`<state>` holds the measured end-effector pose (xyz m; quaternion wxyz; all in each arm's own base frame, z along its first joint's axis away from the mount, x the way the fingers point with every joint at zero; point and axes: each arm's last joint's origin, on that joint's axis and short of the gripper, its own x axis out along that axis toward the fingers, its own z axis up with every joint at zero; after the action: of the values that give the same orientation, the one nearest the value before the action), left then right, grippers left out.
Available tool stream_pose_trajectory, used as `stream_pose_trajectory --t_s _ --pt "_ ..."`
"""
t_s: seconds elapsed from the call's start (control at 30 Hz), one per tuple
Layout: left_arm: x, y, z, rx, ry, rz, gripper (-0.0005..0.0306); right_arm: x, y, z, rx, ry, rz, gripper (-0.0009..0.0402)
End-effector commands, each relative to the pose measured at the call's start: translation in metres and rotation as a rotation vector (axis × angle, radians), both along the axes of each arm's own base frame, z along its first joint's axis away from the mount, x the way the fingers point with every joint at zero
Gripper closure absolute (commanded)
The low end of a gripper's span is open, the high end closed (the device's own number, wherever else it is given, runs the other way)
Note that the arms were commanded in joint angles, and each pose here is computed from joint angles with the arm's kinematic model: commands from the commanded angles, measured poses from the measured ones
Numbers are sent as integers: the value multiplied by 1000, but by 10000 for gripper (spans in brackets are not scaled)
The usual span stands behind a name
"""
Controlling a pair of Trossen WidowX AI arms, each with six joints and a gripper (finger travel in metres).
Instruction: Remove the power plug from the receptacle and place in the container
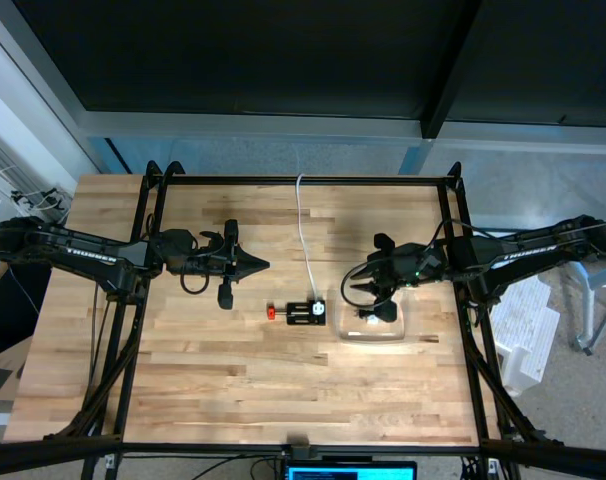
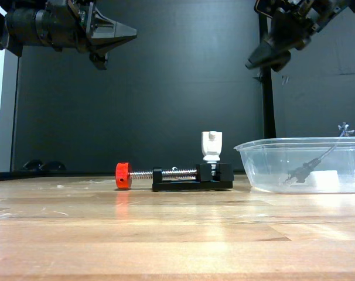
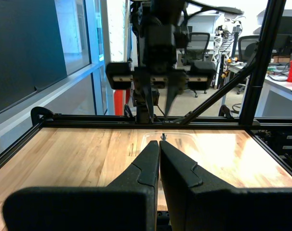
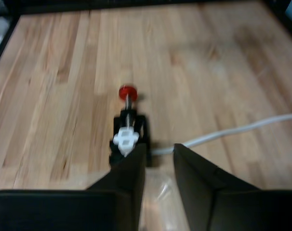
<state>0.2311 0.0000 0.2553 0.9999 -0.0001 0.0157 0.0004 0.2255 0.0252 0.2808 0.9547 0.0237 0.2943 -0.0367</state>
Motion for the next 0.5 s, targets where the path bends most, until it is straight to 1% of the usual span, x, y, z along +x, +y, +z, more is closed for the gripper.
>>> stream_pose_trajectory --t_s 0.03,0.1,0.2,0.27,0.33,0.43,0.5 --pt "0 0 0 0 0 0 300 -1 -6 7 -29 -61 13 376" --pt "0 0 0 0 0 0 300 -2 -9 11 -34 -95 30 397" --pt "0 0 0 0 0 0 300 0 -13 15 -27 -160 54 387" --pt "0 0 0 0 0 0 300 3 -15 16 -11 -216 70 391" --pt "0 0 0 0 0 0 300 5 -16 17 -3 -271 76 394" --pt "0 0 0 0 0 0 300 5 -18 15 -9 -336 69 394" --pt "0 0 0 0 0 0 300 5 -20 12 -20 -365 65 393"
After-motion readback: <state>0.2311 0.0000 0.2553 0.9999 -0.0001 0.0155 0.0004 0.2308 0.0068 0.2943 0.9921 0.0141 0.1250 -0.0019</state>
